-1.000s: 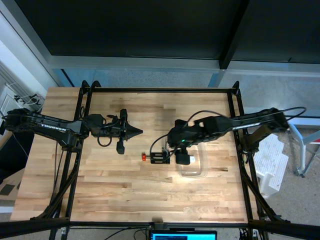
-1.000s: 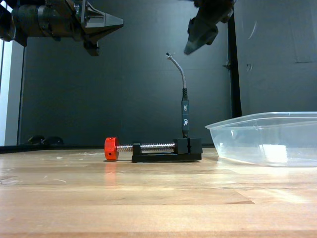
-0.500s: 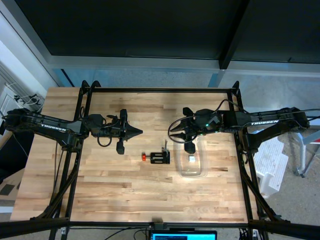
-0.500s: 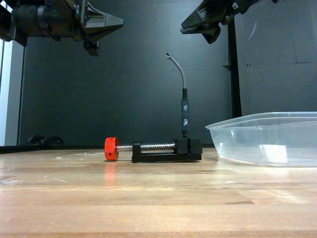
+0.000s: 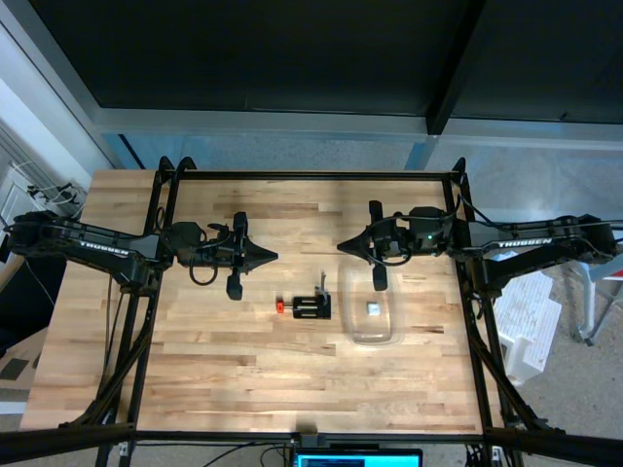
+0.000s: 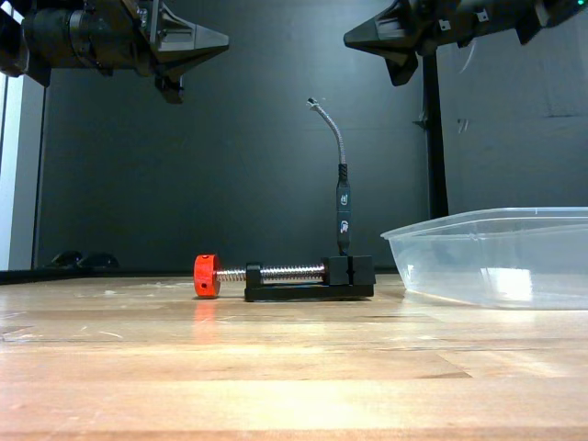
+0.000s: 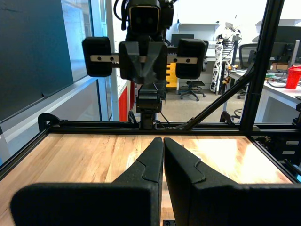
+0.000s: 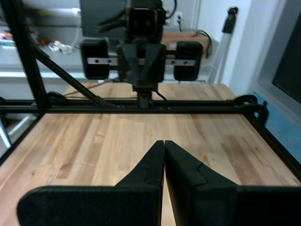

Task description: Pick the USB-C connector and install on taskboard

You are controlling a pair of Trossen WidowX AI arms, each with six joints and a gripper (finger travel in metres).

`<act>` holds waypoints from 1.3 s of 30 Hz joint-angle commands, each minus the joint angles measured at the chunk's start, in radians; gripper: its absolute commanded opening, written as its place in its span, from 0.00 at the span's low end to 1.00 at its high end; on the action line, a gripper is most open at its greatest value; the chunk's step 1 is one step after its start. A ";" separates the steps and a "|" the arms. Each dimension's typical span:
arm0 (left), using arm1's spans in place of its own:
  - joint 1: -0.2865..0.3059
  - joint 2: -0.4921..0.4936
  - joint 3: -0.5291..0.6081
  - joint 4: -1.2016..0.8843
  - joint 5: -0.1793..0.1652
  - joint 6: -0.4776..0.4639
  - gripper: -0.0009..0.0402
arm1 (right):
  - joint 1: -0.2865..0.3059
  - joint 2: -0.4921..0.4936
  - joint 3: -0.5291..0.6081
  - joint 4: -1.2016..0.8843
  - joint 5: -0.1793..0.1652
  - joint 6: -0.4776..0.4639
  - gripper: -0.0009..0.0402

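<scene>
The taskboard [image 5: 310, 308] [image 6: 309, 277] is a small black block on the wooden table, with an orange-red knob [image 6: 206, 276] at its left end. A thin black upright part [image 6: 342, 207] rises from its right end. The USB-C connector does not show as a separate piece in any view. My left gripper [image 5: 275, 257] [image 6: 225, 39] hangs high, left of the board, shut and empty. My right gripper [image 5: 340, 248] [image 6: 348, 40] hangs high, beyond and right of the board, shut and empty. In each wrist view the gripper [image 7: 163, 139] [image 8: 164, 141] faces the other arm.
A clear plastic tray [image 5: 389, 336] [image 6: 496, 262] stands just right of the taskboard, with a small white square piece [image 5: 373, 308] in it. A black frame [image 5: 311, 176] runs around the table's edges.
My right gripper has drawn back from just above the taskboard and tray, rising and swinging away to a level pose. The left arm has not moved.
</scene>
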 commanded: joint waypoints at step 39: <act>0.000 0.000 0.000 0.000 0.000 0.000 0.02 | -0.001 -0.058 -0.251 0.384 -0.031 0.043 0.02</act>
